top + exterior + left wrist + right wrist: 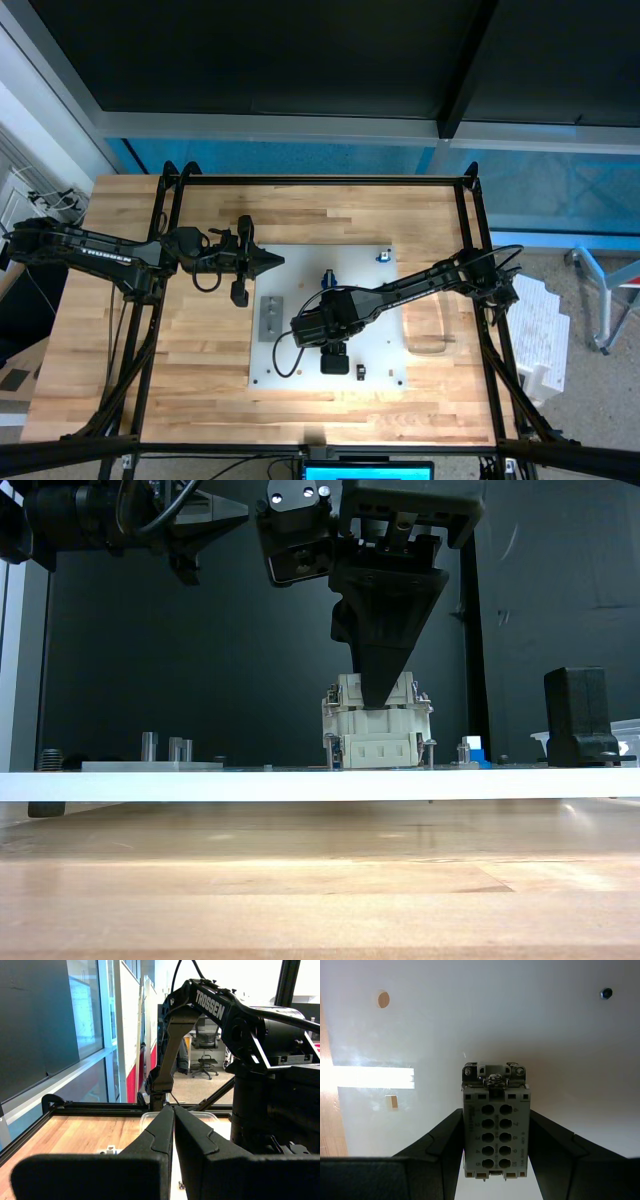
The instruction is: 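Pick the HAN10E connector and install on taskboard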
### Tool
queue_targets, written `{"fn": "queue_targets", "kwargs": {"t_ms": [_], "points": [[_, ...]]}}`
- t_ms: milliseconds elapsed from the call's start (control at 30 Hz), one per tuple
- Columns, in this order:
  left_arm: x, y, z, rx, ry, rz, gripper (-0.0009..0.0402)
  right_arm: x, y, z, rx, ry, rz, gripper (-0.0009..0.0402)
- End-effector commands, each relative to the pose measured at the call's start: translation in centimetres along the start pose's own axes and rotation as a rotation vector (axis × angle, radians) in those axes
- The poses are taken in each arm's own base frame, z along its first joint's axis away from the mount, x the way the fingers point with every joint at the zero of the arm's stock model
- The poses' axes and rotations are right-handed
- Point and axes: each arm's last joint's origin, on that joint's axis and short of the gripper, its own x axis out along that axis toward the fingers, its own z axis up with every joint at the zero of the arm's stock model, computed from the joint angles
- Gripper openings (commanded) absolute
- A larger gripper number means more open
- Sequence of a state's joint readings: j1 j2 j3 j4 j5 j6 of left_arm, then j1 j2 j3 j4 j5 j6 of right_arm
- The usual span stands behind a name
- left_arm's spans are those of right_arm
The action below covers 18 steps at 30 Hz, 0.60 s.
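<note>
Hanging over the board (300, 368) in the high view, the right claw (335, 358) points down; the left claw (268, 260) hovers at the board's far-left edge. Low view: the right claw's tips pinch the connector (348, 698), low over the board. Left wrist view: the left claw is closed, holding nothing. Right wrist view: both fingers (440, 1150) clamp the connector's long sides over the white board.

Overhead and table-level, both on taskboard (380, 345)

The pale HAN10E connector (495, 1140), ten-holed face showing, sat clamped in the right gripper (495, 1116). The flat white taskboard (350, 262) lay beneath.
</note>
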<state>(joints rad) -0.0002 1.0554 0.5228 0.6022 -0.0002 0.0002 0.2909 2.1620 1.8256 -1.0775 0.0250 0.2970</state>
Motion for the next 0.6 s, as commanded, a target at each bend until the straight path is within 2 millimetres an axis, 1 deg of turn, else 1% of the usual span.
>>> {"fn": "queue_targets", "kwargs": {"t_ms": [33,367,467,600], "points": [[0.0,0.0,0.0,0.0,0.0,0.0,0.0001,-0.2,0.1,0.1,-0.001,-0.005,0.002,0.0151],[0.0,0.0,0.0,0.0,0.0,0.0,0.0001,-0.7,0.2,0.2,0.002,-0.014,0.005,0.0276],[0.0,0.0,0.0,0.0,0.0,0.0,0.0001,-1.0,0.1,0.1,0.003,-0.011,0.004,0.0303],[0.0,0.0,0.0,0.0,0.0,0.0,0.0001,-1.6,0.1,-0.1,0.002,-0.016,0.005,0.0323]]}}
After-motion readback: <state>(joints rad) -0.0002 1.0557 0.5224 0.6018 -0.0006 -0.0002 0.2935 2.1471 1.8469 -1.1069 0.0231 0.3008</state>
